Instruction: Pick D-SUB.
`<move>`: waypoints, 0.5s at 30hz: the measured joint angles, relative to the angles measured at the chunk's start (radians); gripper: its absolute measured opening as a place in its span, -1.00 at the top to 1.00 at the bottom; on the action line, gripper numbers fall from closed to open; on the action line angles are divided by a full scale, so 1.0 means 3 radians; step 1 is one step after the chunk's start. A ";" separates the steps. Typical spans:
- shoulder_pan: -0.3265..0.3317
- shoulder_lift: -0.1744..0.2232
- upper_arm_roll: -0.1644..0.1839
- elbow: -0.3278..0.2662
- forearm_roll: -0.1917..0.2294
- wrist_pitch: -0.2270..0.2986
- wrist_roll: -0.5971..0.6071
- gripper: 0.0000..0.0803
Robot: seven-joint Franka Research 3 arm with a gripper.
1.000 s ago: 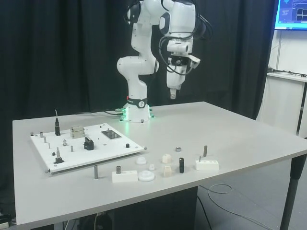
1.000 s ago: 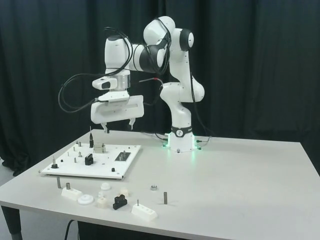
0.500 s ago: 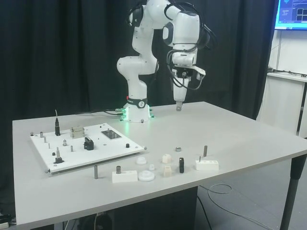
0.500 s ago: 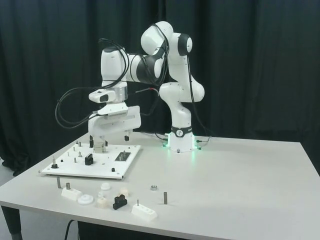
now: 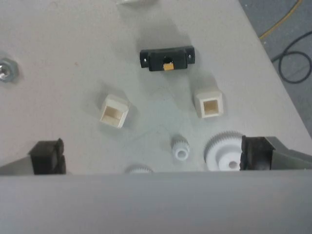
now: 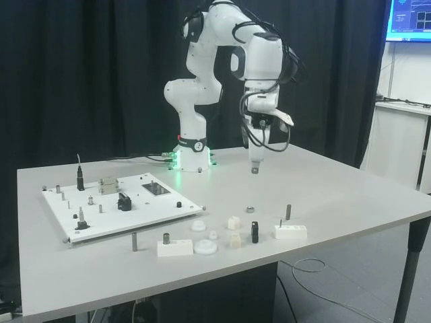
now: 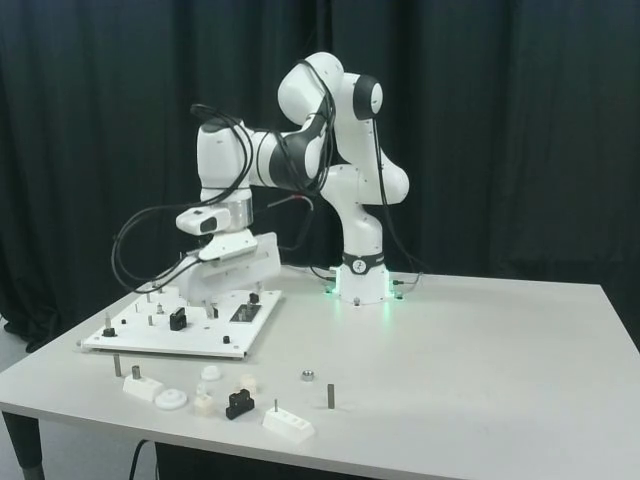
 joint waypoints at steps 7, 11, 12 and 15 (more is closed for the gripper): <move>-0.0002 0.0118 0.0000 0.0009 0.0032 0.0093 -0.0071 -0.99; -0.0005 0.0186 0.0000 0.0017 0.0037 0.0143 -0.0111 -0.99; -0.0006 0.0201 0.0000 0.0018 0.0038 0.0155 -0.0118 -0.99; -0.0008 0.0250 0.0000 0.0019 0.0043 0.0191 -0.0144 -0.99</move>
